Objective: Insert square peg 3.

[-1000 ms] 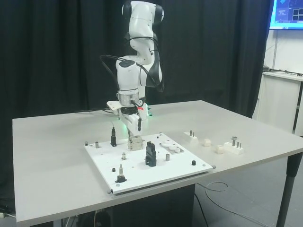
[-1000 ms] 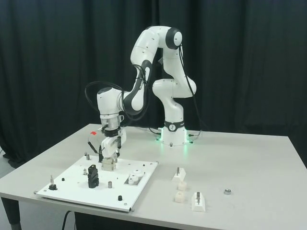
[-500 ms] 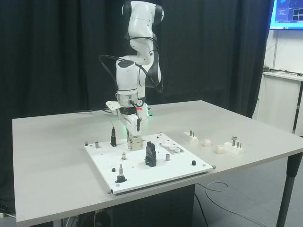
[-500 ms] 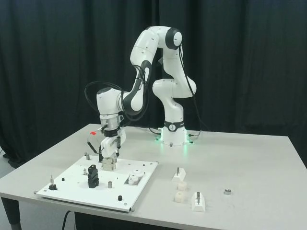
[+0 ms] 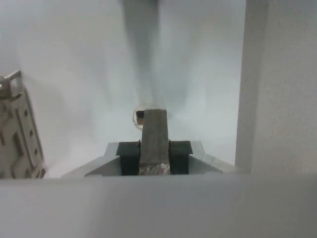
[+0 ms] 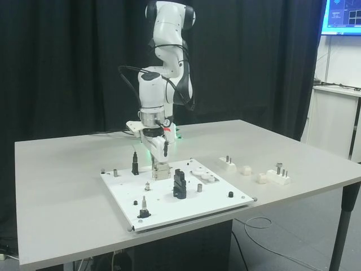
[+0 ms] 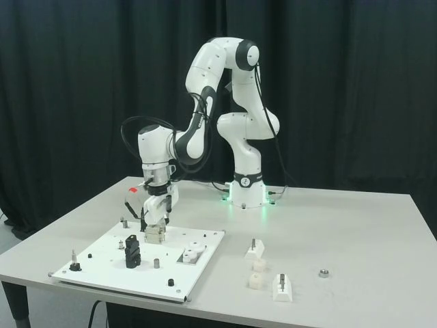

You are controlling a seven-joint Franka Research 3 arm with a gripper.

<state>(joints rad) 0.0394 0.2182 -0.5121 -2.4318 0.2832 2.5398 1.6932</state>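
1. The hand (image 5: 155,157) grips the square peg (image 5: 154,141) between its fingers, pointing straight down.
2. The peg's lower end hangs right over a small hole (image 5: 140,117) in the white board (image 6: 175,192).
3. The hand (image 6: 158,164) stands above the board's rear middle, behind the black block (image 6: 179,183).
4. The board lies on the grey surface (image 6: 67,169).

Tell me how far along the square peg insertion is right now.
Done: the gripper is shut on the square peg, over the white board. In hand: the wrist view shows the peg's tip beside a small hole, not inside. Left: seating it and releasing.
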